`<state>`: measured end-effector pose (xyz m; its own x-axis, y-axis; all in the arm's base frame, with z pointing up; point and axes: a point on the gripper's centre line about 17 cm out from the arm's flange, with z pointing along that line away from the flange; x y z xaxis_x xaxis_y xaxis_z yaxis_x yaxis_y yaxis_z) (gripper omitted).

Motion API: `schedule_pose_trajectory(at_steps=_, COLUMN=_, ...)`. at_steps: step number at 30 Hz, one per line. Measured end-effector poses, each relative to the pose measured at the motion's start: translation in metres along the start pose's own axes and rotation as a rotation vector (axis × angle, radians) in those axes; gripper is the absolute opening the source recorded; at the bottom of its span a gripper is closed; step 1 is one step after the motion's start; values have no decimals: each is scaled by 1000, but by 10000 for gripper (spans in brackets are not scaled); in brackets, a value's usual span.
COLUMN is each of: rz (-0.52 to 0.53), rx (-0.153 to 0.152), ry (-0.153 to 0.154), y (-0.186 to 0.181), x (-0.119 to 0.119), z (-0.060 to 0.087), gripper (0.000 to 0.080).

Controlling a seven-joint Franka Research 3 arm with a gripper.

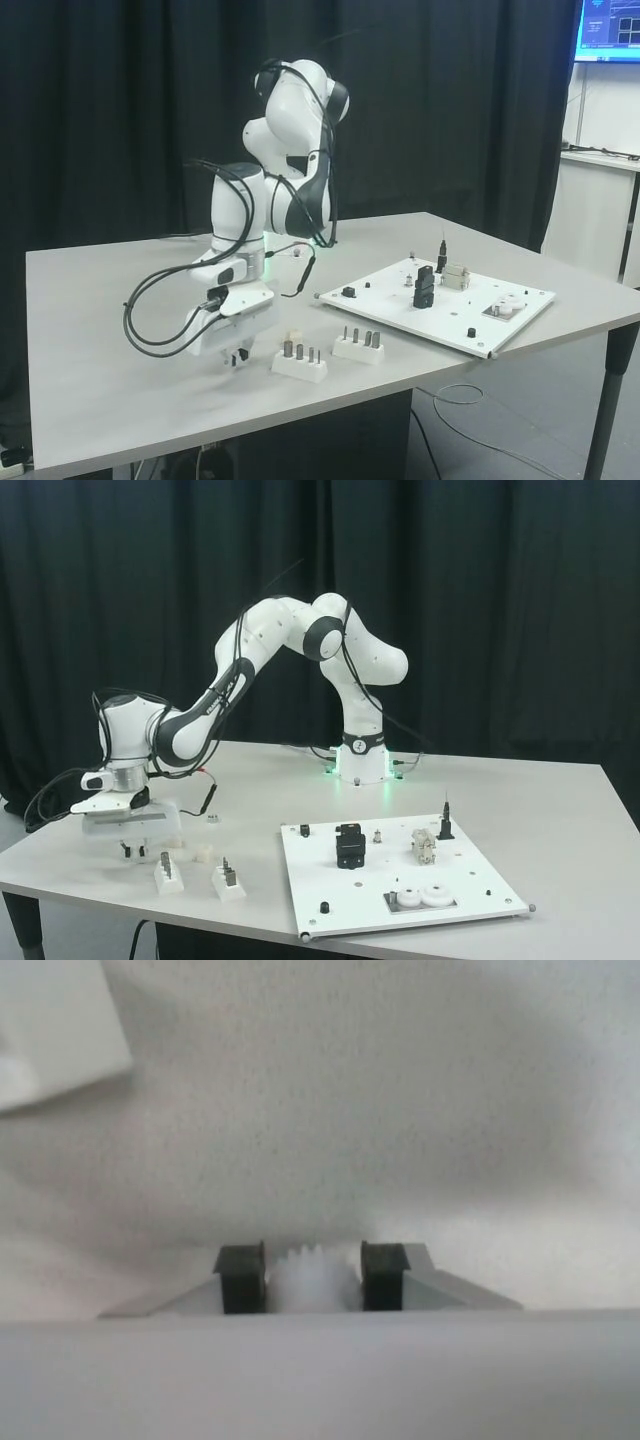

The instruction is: Insert small gear.

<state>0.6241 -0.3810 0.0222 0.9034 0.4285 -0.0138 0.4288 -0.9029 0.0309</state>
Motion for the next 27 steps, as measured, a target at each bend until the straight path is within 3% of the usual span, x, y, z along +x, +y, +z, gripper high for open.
schedule_pose_trajectory(at_steps=8, rz=-9, rx=9, ry=-3, y=2, x=5, z=-13, gripper=201)
schedule_pose_trajectory(at_steps=27, rz=-23, rx=11, ry=3, y=3, x=16, z=-27, gripper=200)
